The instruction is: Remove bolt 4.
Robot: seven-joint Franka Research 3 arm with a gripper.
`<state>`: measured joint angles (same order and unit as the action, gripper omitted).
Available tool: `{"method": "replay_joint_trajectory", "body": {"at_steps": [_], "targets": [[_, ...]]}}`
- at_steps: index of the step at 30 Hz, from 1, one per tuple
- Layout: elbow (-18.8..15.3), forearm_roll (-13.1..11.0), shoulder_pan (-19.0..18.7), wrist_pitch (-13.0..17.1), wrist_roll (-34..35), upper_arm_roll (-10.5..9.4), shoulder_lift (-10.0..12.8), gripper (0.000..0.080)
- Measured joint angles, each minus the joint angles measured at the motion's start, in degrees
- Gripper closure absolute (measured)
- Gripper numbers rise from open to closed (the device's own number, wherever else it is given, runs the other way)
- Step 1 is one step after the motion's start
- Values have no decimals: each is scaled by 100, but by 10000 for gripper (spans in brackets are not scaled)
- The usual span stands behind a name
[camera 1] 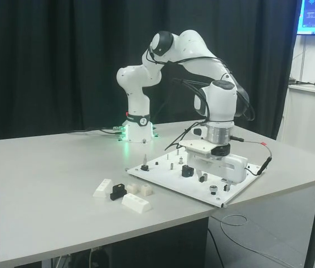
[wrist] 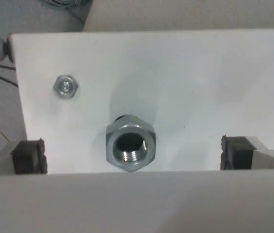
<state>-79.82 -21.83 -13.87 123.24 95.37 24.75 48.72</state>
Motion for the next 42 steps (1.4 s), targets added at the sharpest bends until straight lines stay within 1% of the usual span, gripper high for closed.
{"method": "replay_joint_trajectory", "body": {"at_steps": [10,18,19,42], "targets": [[-77,35,0,132,3,-39,38,3],[-93,94,-1,175,22,-54,38,3],[-93,98,-3,186,23,-55,38,102],[-85,113,-13,221,231,-56,16,102]]}}
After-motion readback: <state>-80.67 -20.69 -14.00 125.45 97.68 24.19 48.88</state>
